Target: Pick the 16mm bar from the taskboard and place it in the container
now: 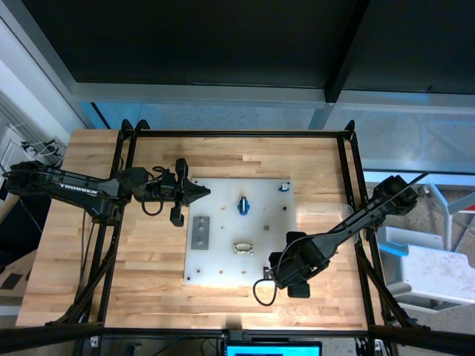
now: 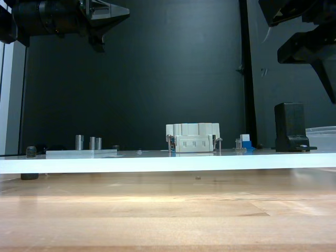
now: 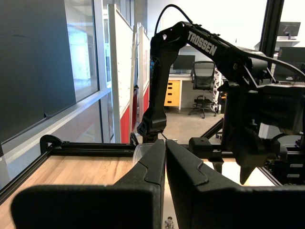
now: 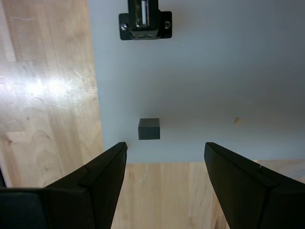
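Observation:
The taskboard (image 1: 223, 259) is a white square plate in the middle of the wooden table. My right gripper (image 4: 165, 145) hangs open over the board's near right corner, pointing down. In the right wrist view the 16mm bar (image 4: 149, 129), a small grey piece, stands on the board just ahead of the gap between the fingers, touching neither. The see-through container (image 1: 323, 211) sits on the table against the board's right side. My left gripper (image 1: 202, 191) is shut on nothing and hovers high over the board's far left edge.
On the board stand a grey metal block (image 1: 200, 231) with pegs, a blue knob (image 1: 243, 205), a silver connector (image 1: 242, 248) and a black upright block (image 4: 144, 19) beyond the bar. Black frame rails (image 1: 237, 133) run around the table.

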